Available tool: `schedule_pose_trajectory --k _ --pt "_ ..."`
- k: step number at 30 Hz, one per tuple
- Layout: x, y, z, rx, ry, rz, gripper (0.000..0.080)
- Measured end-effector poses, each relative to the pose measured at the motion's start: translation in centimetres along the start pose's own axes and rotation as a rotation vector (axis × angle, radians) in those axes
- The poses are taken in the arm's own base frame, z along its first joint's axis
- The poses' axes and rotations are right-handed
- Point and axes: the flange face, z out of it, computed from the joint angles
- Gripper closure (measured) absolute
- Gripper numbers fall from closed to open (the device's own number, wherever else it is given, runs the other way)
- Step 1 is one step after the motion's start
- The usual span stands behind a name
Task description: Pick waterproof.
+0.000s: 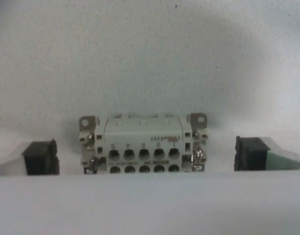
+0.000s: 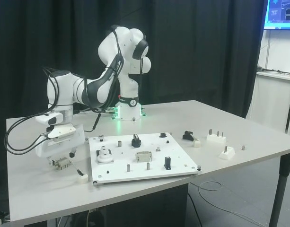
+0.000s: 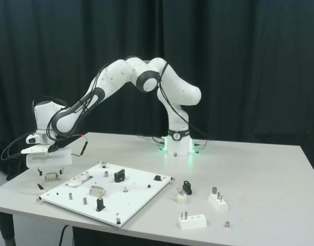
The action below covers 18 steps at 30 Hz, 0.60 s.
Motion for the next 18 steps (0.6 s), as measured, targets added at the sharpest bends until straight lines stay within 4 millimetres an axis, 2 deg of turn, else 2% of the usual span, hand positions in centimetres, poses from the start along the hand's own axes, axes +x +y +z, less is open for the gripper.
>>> schedule_pose_trajectory --k 18 --pt "0.23 0.05 1.01 0.012 -0.001 0.000 0.0003"
